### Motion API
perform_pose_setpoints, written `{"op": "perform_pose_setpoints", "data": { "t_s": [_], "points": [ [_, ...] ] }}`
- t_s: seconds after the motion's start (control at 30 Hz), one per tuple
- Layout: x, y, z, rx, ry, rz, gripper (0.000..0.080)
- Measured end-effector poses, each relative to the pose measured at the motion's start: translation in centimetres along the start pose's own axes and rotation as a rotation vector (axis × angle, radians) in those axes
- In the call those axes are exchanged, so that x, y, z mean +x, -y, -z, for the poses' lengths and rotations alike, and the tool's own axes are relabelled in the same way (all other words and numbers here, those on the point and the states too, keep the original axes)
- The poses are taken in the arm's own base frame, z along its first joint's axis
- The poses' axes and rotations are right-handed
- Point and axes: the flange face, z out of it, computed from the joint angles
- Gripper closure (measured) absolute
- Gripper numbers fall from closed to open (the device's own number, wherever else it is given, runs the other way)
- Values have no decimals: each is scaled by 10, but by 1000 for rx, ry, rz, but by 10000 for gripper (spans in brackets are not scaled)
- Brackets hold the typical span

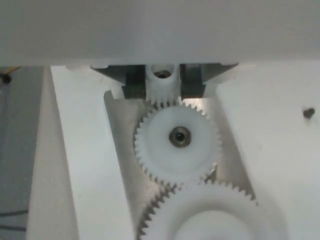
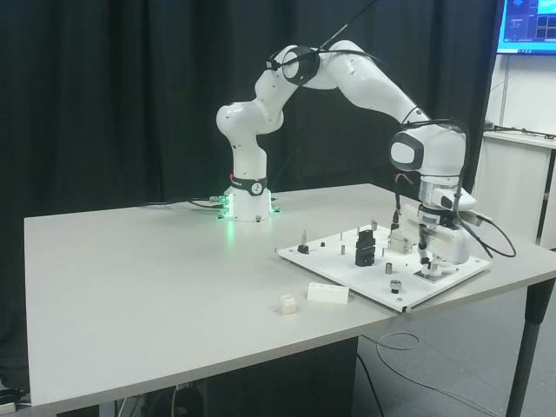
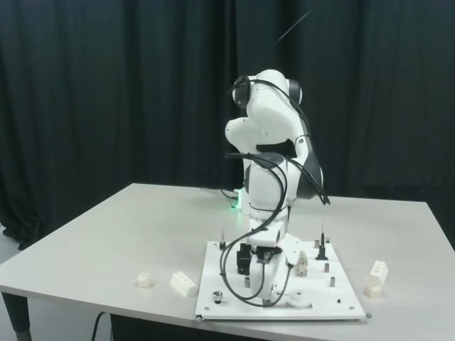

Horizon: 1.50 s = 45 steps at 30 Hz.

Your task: Insert small gear.

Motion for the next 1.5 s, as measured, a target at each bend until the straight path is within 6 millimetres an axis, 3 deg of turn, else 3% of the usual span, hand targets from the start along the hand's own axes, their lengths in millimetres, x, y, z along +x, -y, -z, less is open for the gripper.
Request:
{"op": "perform_pose_setpoints", "data": {
  "t_s": [0.33, 1.27, 1.5],
  "points": [
    [1, 1, 0, -3, 0, -65, 660],
    [1, 3, -1, -7, 20, 461, 660],
    [1, 3, -1, -9, 23, 497, 660]
  ]
}}
